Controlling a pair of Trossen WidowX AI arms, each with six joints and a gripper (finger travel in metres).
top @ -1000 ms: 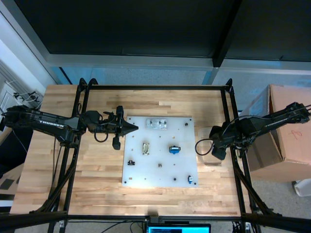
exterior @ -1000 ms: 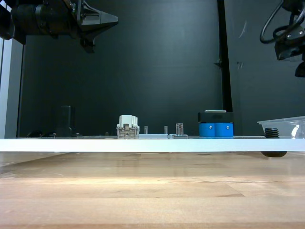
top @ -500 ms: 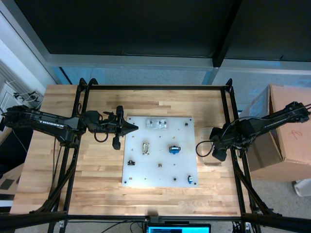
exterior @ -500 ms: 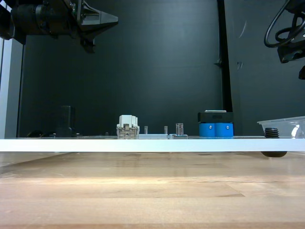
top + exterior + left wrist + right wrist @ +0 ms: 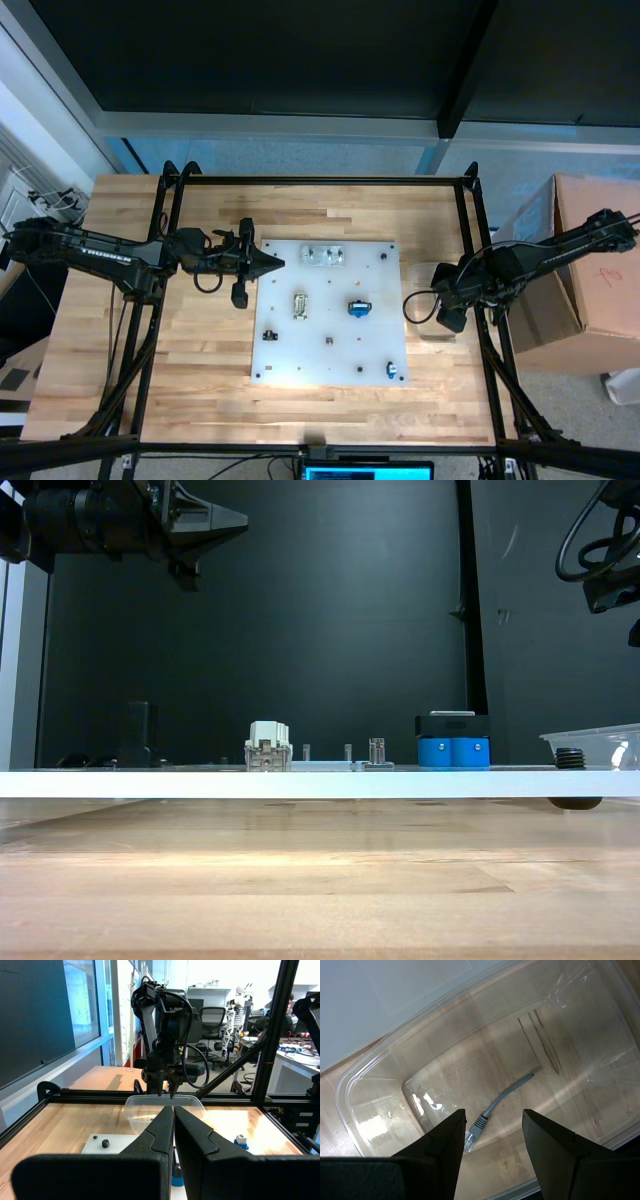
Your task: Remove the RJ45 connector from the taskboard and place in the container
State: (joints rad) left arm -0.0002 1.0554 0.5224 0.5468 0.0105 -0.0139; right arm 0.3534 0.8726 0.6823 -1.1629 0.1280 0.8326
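The RJ45 connector [image 5: 473, 1131], clear-tipped with a short grey cable, lies free on the floor of the clear plastic container [image 5: 364, 1074]. My right gripper [image 5: 492, 1112] hangs open just above it, touching nothing. In the high view the right gripper [image 5: 447, 312] is over the container [image 5: 436, 330], just off the white taskboard's [image 5: 300, 350] right edge. My left gripper [image 5: 272, 263] is shut with nothing in it and hovers well above the board's far left edge. In its own view the left gripper [image 5: 174, 1109] points across the board at the right arm.
On the board stand a blue block [image 5: 359, 308], a beige connector [image 5: 299, 305], a small blue part [image 5: 392, 372] and a clear part [image 5: 325, 257]. A black frame rings the table. A cardboard box [image 5: 590, 270] sits off the right edge.
The right arm has shifted slightly to the right in the low view, then held still. The left arm has not moved.
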